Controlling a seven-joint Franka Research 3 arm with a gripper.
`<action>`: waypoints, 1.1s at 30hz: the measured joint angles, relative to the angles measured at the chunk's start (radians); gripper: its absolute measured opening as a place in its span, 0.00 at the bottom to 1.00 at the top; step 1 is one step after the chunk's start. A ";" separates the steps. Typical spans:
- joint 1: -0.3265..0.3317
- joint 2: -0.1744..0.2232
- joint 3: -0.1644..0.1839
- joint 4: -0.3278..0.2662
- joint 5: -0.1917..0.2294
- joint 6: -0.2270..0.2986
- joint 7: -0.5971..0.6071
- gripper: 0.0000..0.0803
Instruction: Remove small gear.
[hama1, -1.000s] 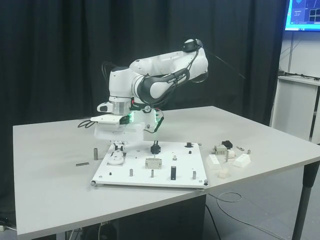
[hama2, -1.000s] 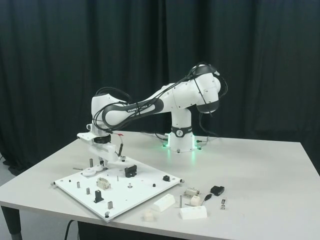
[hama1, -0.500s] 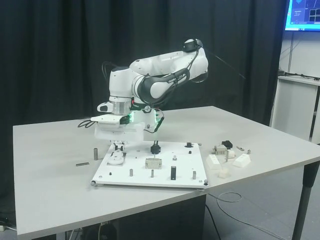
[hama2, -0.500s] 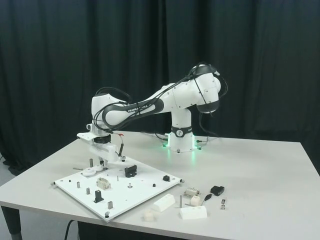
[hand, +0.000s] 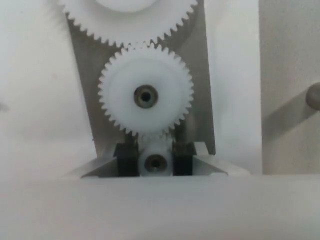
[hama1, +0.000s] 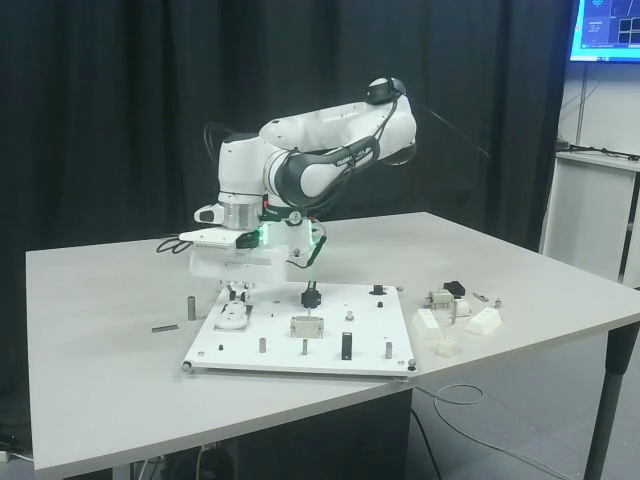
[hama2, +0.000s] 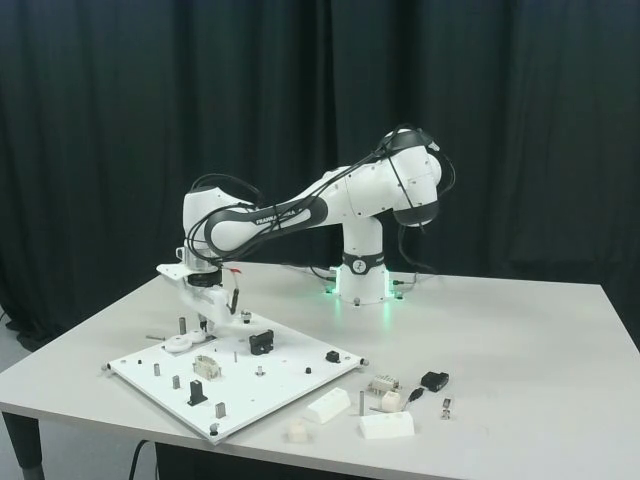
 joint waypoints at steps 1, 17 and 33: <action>0.000 0.000 0.000 0.000 0.000 0.000 -0.011 0.17; 0.000 0.000 0.000 -0.001 0.000 0.001 -0.065 0.17; 0.007 0.000 -0.001 -0.002 -0.005 0.008 -0.060 0.17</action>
